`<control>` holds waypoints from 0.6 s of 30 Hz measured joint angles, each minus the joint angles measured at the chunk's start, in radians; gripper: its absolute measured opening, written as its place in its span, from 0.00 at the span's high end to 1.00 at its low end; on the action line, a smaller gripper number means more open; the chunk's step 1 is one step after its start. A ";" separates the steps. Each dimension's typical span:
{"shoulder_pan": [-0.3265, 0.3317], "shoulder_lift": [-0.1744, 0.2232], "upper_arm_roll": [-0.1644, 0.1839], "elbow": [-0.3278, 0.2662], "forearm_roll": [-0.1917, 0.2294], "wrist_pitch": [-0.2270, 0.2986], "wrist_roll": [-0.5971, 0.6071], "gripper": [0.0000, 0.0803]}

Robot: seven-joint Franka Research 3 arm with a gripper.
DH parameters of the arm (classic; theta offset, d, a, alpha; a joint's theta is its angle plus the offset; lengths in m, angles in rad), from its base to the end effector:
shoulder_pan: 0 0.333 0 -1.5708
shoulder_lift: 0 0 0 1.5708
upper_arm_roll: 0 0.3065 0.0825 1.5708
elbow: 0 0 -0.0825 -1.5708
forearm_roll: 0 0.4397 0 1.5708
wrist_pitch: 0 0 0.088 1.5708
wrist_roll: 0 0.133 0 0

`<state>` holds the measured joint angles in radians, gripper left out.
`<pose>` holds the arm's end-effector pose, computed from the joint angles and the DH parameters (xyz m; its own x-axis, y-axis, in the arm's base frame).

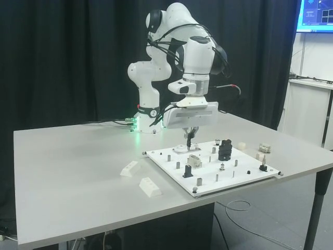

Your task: Place USB.

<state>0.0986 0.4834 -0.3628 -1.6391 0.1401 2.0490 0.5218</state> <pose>0.6957 -0.1566 0.2856 0.6831 -0.7302 -0.0118 -0.7286 -0.6825 0.0577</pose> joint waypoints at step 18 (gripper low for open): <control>-0.029 0.043 -0.038 -0.004 -0.045 0.048 -0.057 0.94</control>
